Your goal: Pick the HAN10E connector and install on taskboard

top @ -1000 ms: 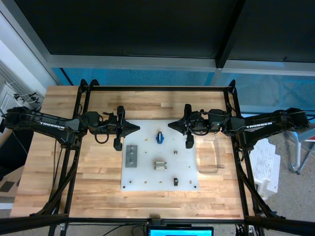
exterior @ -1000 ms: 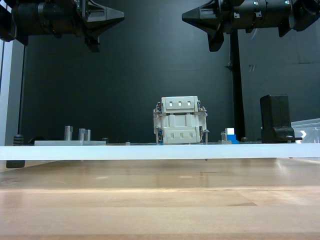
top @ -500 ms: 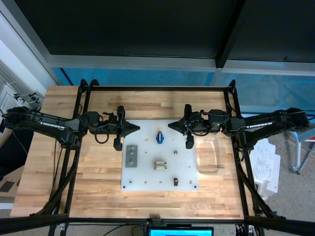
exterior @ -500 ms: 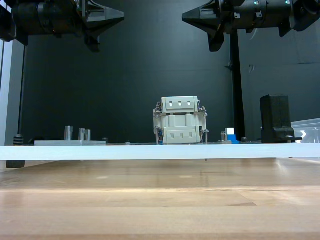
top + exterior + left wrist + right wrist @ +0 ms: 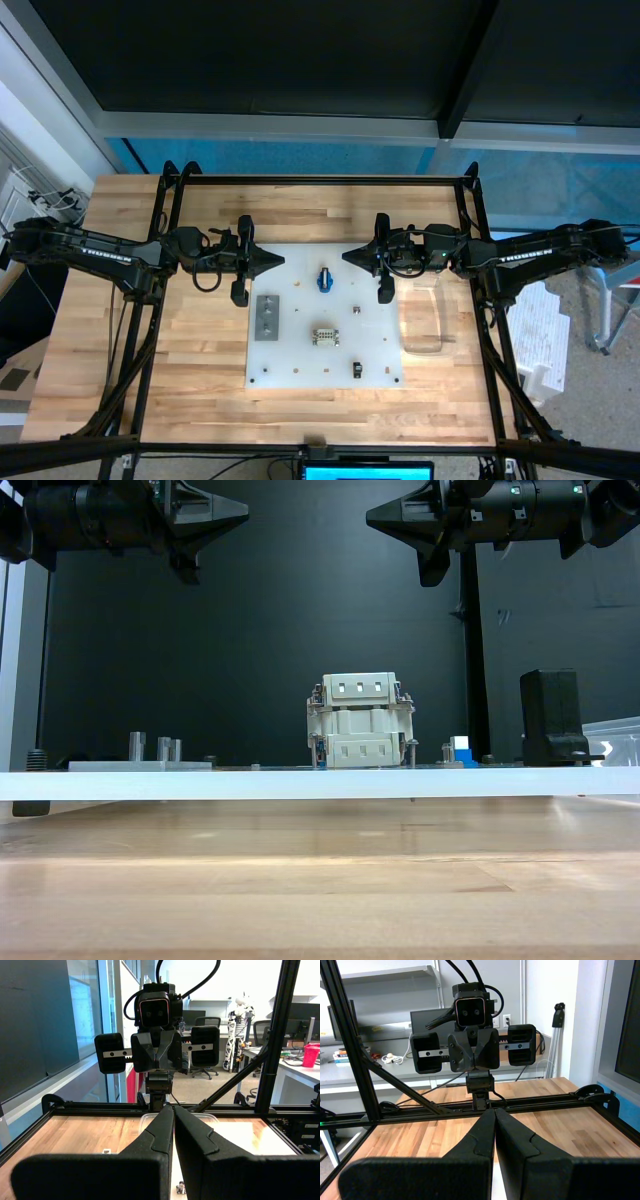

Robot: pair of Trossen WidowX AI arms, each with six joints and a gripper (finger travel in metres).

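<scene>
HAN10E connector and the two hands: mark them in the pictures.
HAN10E connector (image 5: pixel 323 338), high view, its top face, on the taskboard (image 5: pixel 285 352).
left hand (image 5: pixel 282 262), high view, shut fingertips, raised over the taskboard's far left.
right hand (image 5: pixel 346 256), high view, shut fingertips, raised over its far edge.

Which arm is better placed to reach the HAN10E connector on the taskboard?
Right, slightly. The right tool and left tool both hover shut, high over the far edge of the taskboard, but the right one is nearer to the HAN10E connector.
</scene>
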